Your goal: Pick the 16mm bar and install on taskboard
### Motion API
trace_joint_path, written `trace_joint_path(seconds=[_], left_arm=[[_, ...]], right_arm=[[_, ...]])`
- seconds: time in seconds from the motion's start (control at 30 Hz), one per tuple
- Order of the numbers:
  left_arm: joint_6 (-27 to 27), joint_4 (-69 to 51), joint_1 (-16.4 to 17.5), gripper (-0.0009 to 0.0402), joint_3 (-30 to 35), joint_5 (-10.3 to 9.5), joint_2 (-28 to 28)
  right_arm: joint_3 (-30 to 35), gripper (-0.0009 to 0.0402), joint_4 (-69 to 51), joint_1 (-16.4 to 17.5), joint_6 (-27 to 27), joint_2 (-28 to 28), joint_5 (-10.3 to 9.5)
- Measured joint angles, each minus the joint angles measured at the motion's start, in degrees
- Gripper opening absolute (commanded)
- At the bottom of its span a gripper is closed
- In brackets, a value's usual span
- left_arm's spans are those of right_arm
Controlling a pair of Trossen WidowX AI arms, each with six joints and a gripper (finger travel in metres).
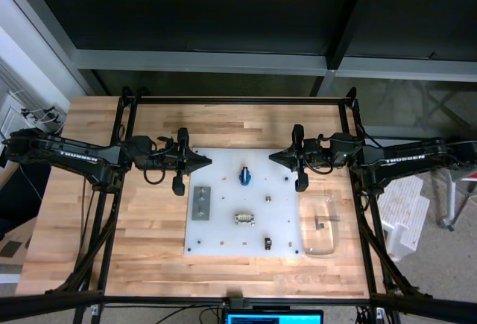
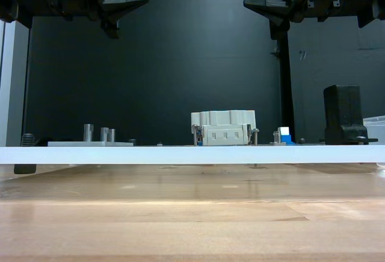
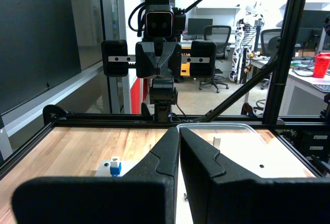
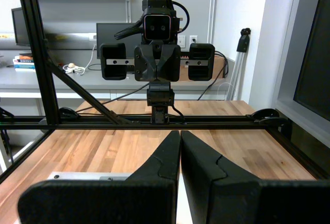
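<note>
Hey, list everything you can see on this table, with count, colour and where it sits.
taskboard: one, white, table centre
knob: one, blue, taskboard far middle
metal block: one, grey, taskboard left
beige connector: one, beige, taskboard middle
black connector: one, black, taskboard near edge
clear tray: one, transparent, right of taskboard
16mm bar: one, dark, apparently the small piece inside the tray
table: one, light wood
left end effector: black, shut, raised over taskboard's far left
right end effector: black, shut, raised over taskboard's far right

Closed right hand (image 4: 180, 133) faces closed left hand (image 4: 157, 63).
</note>
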Motion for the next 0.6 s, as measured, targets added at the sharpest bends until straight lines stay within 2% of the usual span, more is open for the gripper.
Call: trace_joint_path(seconds=[0.5,0.6], left_arm=[[-0.02,0.00,-0.02,0.0000,0.02,0.00,0.00],[-0.02,0.00,-0.02,0.0000,0.02,0.00,0.00]], right_arm=[[0.00,0.0000,0.00,0.13,0.00,0.00,-0.02],[0.00,0.0000,-0.15,0.15,1.38,-0.02,-0.24]])
